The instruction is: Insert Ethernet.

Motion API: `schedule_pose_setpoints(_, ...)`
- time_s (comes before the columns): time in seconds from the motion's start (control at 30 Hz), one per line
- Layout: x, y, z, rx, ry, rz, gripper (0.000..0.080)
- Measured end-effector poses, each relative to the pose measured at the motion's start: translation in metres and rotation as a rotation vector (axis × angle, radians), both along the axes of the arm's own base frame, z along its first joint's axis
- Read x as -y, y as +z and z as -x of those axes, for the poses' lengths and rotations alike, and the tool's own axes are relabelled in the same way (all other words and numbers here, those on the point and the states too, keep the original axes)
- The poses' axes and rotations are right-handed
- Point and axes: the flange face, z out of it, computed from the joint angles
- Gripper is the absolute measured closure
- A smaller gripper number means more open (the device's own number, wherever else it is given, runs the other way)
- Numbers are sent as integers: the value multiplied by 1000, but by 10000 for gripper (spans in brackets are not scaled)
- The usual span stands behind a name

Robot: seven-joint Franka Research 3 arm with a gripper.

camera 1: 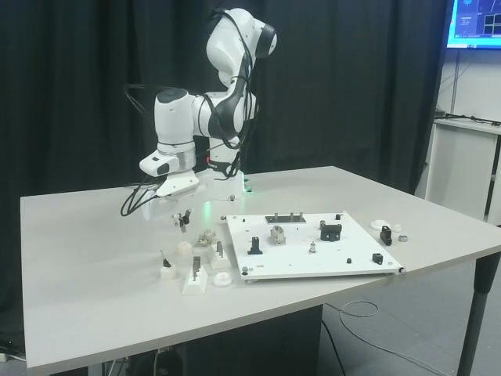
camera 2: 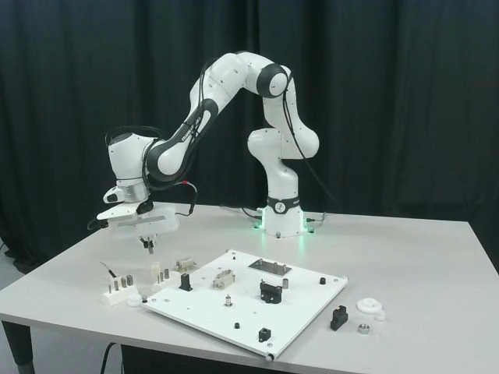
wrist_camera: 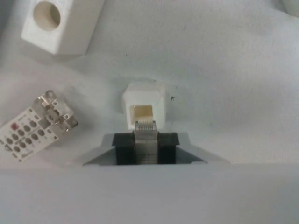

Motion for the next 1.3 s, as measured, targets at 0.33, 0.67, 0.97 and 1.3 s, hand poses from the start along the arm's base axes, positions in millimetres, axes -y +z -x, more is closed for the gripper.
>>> schedule_pose_setpoints(0.33,-4,4,-6,-12,4,9,705)
schedule_pose_setpoints(0.67,-8,7,-12,-17,-11,17,705)
schedule_pose_setpoints(0.97,-8,12,-16,-29,-31,42,705)
schedule_pose_setpoints(1.3,-7,17,-20,-29,-33,58,705)
